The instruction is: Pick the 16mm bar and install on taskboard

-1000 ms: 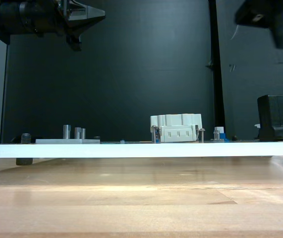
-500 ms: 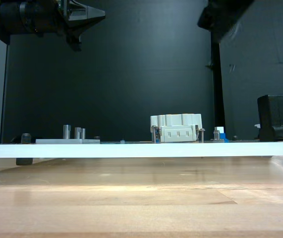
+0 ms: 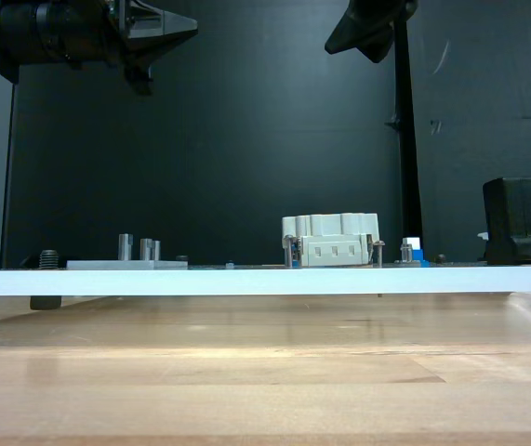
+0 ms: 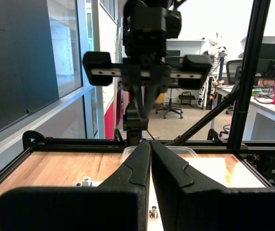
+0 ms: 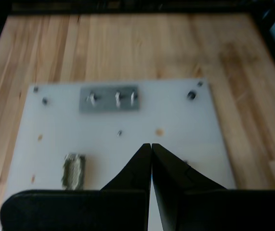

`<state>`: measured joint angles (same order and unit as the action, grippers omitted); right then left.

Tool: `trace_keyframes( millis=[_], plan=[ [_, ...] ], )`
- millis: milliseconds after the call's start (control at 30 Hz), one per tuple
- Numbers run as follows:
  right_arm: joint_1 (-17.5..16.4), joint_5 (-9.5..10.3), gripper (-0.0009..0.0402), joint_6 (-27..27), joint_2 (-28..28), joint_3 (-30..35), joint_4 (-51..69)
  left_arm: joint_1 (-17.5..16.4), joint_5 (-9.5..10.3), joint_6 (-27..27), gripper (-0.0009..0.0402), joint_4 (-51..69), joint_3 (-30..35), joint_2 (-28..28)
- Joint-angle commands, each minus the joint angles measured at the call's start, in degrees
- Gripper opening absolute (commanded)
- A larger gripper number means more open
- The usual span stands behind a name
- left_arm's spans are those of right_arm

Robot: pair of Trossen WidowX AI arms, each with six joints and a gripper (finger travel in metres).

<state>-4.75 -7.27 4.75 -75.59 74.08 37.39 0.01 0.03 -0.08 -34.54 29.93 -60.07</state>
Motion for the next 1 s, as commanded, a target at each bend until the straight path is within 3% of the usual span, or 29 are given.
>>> trace_keyframes(
  millis=[33, 600, 1000],
  plan=[
    [1.18, 2.47, 0.0, -0.33, 2.86, -3.91, -5.42, -0.02, -0.02, 0.02, 0.0, 0.0, 0.02, -0.02],
    [2.89, 2.21, 0.0, -0.31, 16.87, -28.87, -42.64, 0.0, -0.02, 0.02, 0.0, 0.0, 0.02, -0.02],
    [2.91, 0.83, 0.0, -0.79, 20.11, -35.76, -53.62, -0.02, -0.02, 0.02, 0.0, 0.0, 0.02, -0.02]
  ],
)
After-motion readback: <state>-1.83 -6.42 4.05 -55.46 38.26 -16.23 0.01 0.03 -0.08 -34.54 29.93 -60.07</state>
